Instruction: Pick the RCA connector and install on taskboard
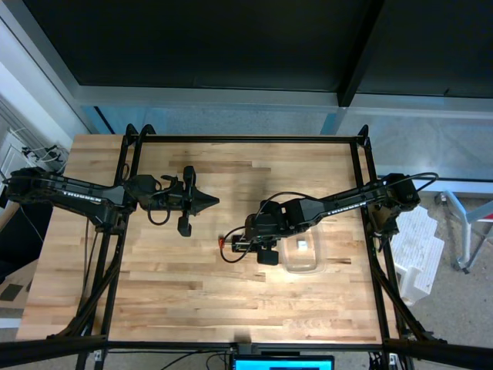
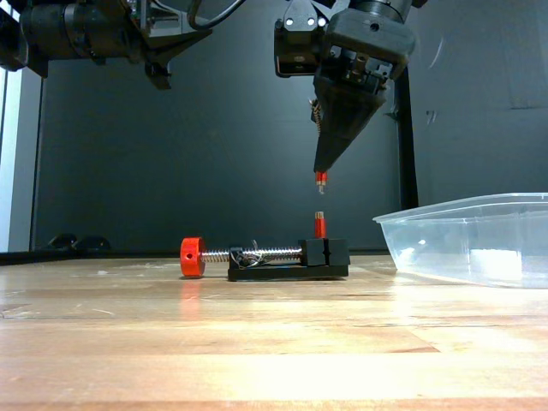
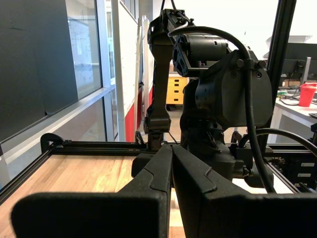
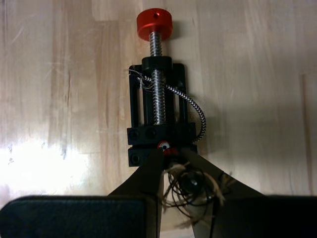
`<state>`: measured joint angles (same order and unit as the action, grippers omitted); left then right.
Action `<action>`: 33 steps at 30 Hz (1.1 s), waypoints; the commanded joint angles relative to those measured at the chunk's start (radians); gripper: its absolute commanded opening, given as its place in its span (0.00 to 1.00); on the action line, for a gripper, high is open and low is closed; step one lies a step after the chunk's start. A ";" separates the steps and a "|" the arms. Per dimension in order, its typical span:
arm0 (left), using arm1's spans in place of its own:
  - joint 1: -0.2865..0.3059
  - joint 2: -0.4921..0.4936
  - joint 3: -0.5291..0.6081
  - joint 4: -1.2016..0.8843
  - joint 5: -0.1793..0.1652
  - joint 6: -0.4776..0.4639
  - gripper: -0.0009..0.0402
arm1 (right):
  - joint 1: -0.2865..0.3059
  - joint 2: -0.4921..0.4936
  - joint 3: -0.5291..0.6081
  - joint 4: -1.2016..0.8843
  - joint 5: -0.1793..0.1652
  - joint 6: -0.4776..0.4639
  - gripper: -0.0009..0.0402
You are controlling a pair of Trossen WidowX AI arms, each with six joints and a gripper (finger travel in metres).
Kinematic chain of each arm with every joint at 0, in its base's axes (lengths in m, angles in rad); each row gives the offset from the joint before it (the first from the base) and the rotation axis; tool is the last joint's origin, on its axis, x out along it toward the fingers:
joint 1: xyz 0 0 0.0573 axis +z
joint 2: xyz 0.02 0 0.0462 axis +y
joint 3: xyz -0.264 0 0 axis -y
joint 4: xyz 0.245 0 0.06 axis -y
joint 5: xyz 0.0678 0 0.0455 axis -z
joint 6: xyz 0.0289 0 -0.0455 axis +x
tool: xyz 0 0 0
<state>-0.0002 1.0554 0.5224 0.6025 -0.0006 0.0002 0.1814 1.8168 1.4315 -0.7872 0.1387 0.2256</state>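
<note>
The taskboard (image 2: pixel 287 259) is a small black block on the wood with a threaded screw, a red knob (image 2: pixel 193 257) and a red socket (image 2: pixel 318 225) standing up from it. My right gripper (image 2: pixel 321 171) points straight down above that socket, shut on the RCA connector (image 2: pixel 321 180), whose red tip hangs a short gap over it. In the right wrist view the connector (image 4: pixel 165 146) sits between the fingertips over the taskboard (image 4: pixel 156 119), with thin wires bunched behind it. My left gripper (image 3: pixel 172 163) hovers shut and empty to the left (image 1: pixel 208 202).
A clear plastic tray (image 2: pixel 479 240) stands just right of the taskboard, with a small white piece (image 1: pixel 303 244) inside it. A black frame (image 1: pixel 246 139) borders the table. A braided wire (image 4: pixel 190 106) loops off the taskboard.
</note>
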 commanded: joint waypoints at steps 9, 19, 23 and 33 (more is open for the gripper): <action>0.000 0.000 0.000 0.000 0.000 0.000 0.02 | -0.003 0.024 -0.002 0.023 0.000 0.002 0.02; 0.000 0.000 0.000 0.000 0.000 0.000 0.02 | -0.003 0.024 -0.011 0.023 -0.004 0.020 0.02; 0.000 0.000 0.000 0.000 0.000 0.000 0.02 | -0.003 0.024 -0.016 0.025 -0.004 0.021 0.02; 0.000 0.000 0.000 0.000 0.000 0.000 0.02 | -0.003 0.024 -0.017 0.032 -0.004 0.020 0.02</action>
<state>-0.0002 1.0554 0.5228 0.6022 -0.0006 0.0002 0.1783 1.8412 1.4151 -0.7567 0.1349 0.2455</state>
